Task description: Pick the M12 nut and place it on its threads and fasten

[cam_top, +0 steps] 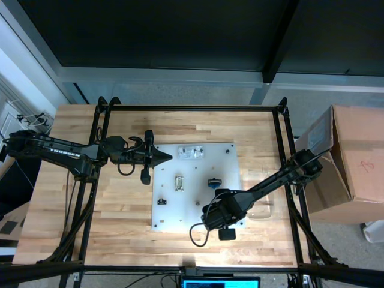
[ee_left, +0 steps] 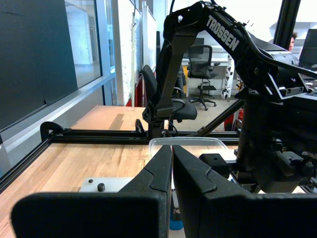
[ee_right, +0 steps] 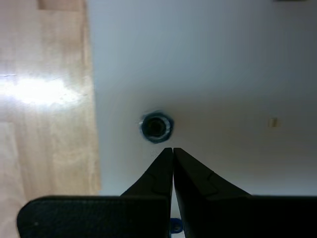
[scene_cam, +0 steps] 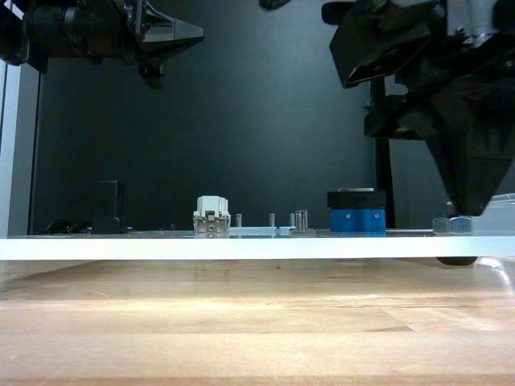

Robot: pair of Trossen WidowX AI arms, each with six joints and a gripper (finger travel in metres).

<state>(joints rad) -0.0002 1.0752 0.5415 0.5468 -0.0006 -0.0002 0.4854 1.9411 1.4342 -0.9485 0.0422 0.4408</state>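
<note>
The small silver M12 nut (ee_right: 156,127) rests flat on the white board (ee_right: 223,74) near its edge. Its dark centre suggests it is on its stud. In the low view the nut (scene_cam: 452,225) sits down at board level and no ribs show under it. My right gripper (ee_right: 173,149) is shut and empty, with its tips just beside the nut and not around it. Seen from table height, the right gripper (scene_cam: 463,211) points straight down, just above the nut. From above, the right gripper (cam_top: 223,216) hides the nut. My left gripper (cam_top: 170,157) hovers high over the board's far left, shut and empty.
A clear tray (cam_top: 262,207) lies off the board's right edge, close to the right arm. On the board stand a blue block (scene_cam: 356,219), a white connector (scene_cam: 212,221) and a silver post (scene_cam: 301,219). A cardboard box (cam_top: 351,159) sits beyond the table's right side.
</note>
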